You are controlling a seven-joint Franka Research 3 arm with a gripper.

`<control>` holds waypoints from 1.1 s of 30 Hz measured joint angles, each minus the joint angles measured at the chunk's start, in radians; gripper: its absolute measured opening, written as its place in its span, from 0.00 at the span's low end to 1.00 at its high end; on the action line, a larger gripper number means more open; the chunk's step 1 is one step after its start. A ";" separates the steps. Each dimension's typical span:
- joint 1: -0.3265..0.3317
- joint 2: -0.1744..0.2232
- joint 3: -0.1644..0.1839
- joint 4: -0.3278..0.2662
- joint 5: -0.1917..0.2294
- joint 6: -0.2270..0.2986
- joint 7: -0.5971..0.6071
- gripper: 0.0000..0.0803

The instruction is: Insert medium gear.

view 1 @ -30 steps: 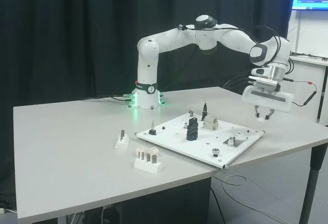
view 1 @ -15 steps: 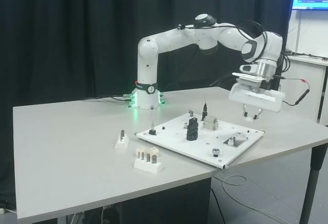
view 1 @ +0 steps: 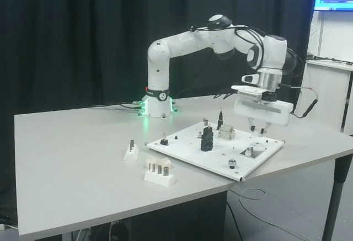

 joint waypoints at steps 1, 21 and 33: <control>-0.003 0.000 0.000 -0.003 0.008 -0.004 -0.005 0.35; -0.016 0.029 0.010 -0.055 0.126 -0.029 -0.101 0.35; -0.016 0.035 0.039 -0.078 0.161 0.018 -0.123 0.35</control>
